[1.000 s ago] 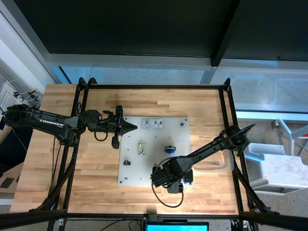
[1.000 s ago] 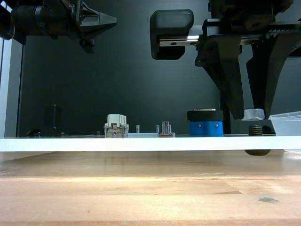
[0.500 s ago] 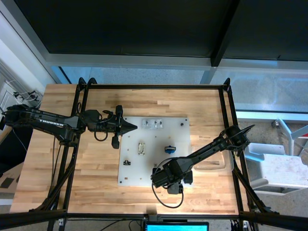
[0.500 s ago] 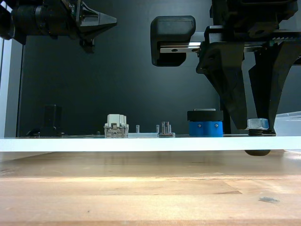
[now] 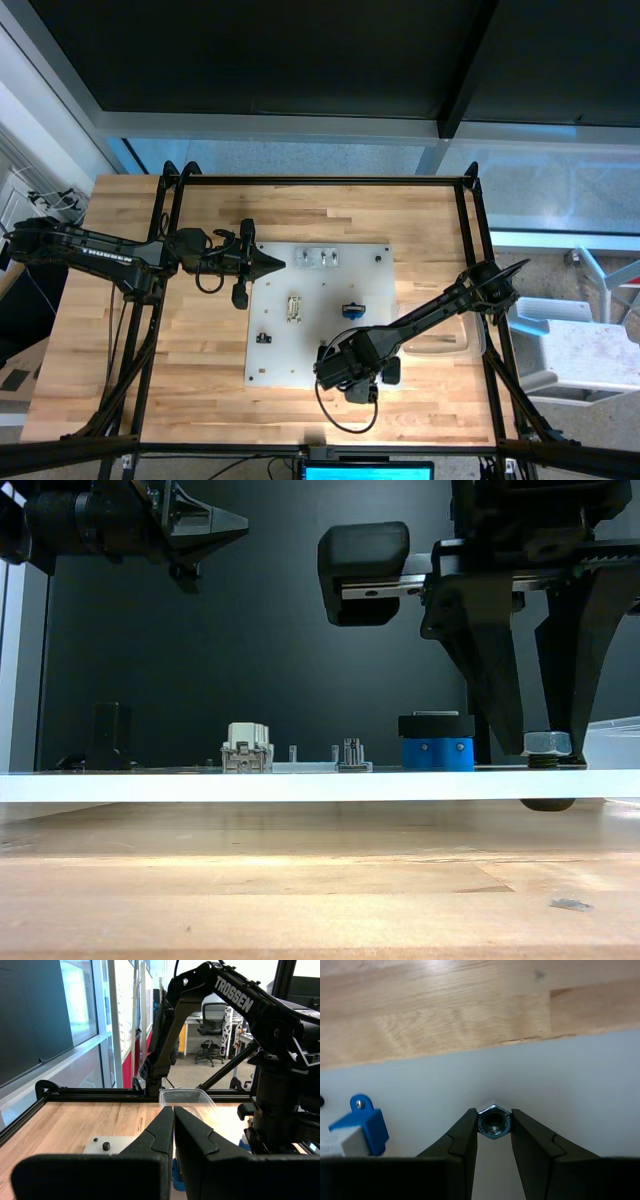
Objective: Pick the M12 fastener and fasten on the M12 threads
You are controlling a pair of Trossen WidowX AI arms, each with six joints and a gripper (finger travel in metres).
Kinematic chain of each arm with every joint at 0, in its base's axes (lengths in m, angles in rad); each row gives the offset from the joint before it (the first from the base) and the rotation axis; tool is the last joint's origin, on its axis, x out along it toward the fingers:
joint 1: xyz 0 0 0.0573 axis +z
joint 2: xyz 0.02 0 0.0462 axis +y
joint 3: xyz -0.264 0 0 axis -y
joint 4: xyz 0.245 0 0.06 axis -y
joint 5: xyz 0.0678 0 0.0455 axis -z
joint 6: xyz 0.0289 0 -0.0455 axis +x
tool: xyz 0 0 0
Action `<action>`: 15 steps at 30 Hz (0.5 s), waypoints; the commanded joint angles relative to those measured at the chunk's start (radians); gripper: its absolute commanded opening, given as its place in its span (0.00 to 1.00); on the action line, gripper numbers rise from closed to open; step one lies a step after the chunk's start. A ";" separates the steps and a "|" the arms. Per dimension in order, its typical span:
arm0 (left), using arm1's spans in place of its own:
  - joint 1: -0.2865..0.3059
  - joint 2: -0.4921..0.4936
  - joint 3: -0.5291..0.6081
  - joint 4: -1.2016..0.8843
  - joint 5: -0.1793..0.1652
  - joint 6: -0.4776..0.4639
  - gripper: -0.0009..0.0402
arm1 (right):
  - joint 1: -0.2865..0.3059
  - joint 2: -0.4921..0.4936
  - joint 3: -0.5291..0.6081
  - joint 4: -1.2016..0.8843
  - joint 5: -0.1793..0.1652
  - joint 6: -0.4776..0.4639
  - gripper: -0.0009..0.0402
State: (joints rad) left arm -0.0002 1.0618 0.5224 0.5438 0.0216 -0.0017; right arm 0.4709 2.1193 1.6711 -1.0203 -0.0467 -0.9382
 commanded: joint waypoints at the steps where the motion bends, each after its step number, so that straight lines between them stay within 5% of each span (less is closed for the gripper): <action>1: 0.000 0.000 0.000 0.000 0.000 0.000 0.02 | 0.000 0.003 -0.001 0.003 0.001 0.096 0.05; 15: 0.000 0.000 0.000 0.000 0.000 0.000 0.02 | -0.002 0.003 -0.001 0.009 0.002 0.808 0.05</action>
State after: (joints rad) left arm -0.0002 1.0618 0.5224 0.5438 0.0219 -0.0021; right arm 0.4694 2.1201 1.6703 -1.0157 -0.0471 -0.1978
